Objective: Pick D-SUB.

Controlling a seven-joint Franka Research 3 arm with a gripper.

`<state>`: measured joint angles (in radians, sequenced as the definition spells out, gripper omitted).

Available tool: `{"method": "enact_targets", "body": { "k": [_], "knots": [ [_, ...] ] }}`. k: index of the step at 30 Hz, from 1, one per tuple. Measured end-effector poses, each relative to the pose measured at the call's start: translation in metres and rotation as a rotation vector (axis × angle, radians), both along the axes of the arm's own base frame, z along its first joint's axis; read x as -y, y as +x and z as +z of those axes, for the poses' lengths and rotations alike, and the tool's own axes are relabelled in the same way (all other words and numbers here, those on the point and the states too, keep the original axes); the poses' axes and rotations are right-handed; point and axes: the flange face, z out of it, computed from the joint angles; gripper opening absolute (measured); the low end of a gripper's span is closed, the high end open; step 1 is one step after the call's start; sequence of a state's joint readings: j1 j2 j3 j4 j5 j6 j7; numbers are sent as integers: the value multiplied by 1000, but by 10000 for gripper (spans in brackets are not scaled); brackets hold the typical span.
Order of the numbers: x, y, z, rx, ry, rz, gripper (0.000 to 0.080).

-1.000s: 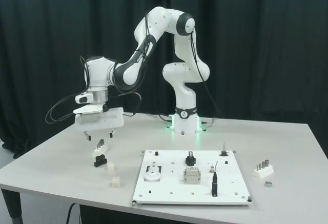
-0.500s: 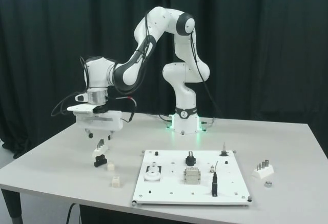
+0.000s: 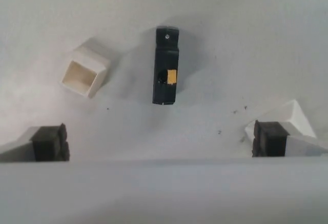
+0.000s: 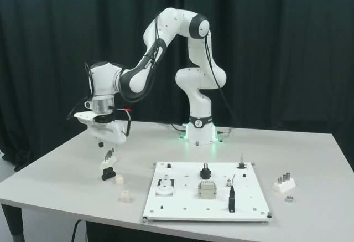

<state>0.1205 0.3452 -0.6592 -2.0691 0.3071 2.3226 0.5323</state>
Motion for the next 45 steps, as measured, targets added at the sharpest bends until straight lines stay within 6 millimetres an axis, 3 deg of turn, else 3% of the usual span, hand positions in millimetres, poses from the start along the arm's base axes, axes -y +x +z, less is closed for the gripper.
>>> {"method": "enact_targets", "body": {
  "k": [16,45],
  "knots": [
    [4,6,-24,39,-8,-190,800],
    [9,5,-74,-6,-50,-135,800]
  ]
}}
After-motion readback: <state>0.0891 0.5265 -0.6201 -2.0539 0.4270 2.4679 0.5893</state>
